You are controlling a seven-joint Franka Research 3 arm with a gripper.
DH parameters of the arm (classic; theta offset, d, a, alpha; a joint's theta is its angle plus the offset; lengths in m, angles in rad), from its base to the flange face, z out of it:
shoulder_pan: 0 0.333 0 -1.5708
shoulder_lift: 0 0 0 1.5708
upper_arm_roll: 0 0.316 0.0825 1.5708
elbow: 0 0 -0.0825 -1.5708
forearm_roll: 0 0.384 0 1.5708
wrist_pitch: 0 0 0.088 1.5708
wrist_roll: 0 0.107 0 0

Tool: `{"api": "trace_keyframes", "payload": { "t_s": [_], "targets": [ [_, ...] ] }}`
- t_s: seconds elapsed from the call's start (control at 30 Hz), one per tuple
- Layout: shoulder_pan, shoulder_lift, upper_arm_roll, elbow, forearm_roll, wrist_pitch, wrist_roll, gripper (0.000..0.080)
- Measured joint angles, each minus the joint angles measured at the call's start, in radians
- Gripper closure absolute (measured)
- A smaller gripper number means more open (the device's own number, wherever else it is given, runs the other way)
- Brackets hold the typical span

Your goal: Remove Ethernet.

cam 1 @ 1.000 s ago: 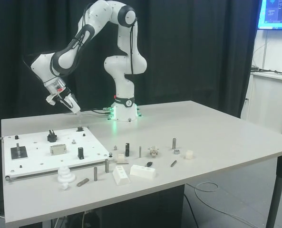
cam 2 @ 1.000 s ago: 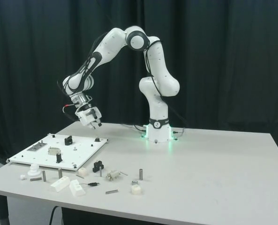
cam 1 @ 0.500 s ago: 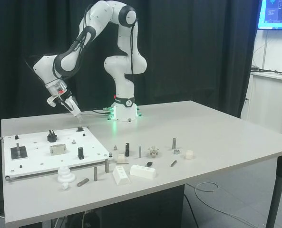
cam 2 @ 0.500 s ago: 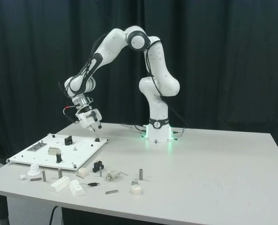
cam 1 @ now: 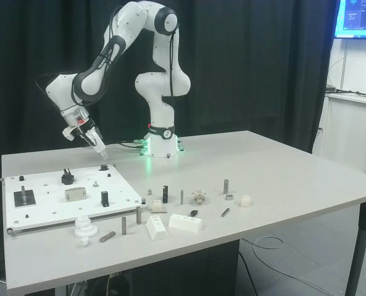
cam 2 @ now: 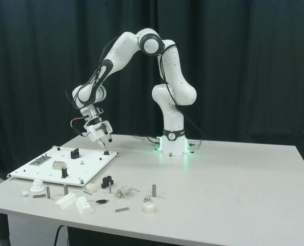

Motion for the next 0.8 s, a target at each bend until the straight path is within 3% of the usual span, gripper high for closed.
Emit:
{"api": "trace_keyframes", "payload": {
  "t_s": [0.8],
  "targets": [
    [0.026, 0.005, 0.002, -0.042, 0.034, 0.086, -0.007, 0.0003]
  ]
}}
